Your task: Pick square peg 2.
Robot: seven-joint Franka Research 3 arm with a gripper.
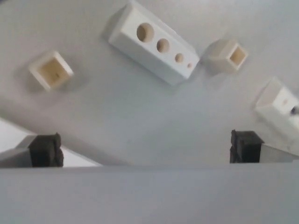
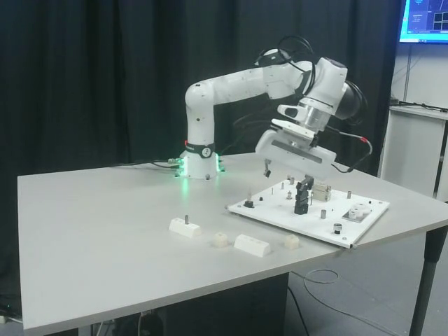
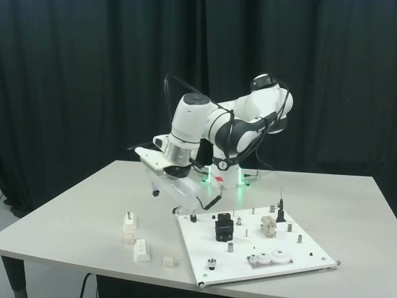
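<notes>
We find the two-fingered black-tipped gripper (image 1: pixel 145 148) released and empty, high above the grey table (image 1: pixel 140 116), and judge it must descend squarely over square peg 2, presumably the small hollow square white block (image 1: pixel 227 56) beside the white drilled holder block (image 1: pixel 154 42).

1. One white arm (image 2: pixel 238 80) on the grey table (image 2: pixel 105 224).
2. One white board (image 3: pixel 254 251) carrying small parts.
3. Four white blocks off the board: one four-holed block (image 1: pixel 154 42), two hollow square pieces (image 1: pixel 51 70) (image 1: pixel 229 56), and one block with a pin (image 2: pixel 185 226).
</notes>
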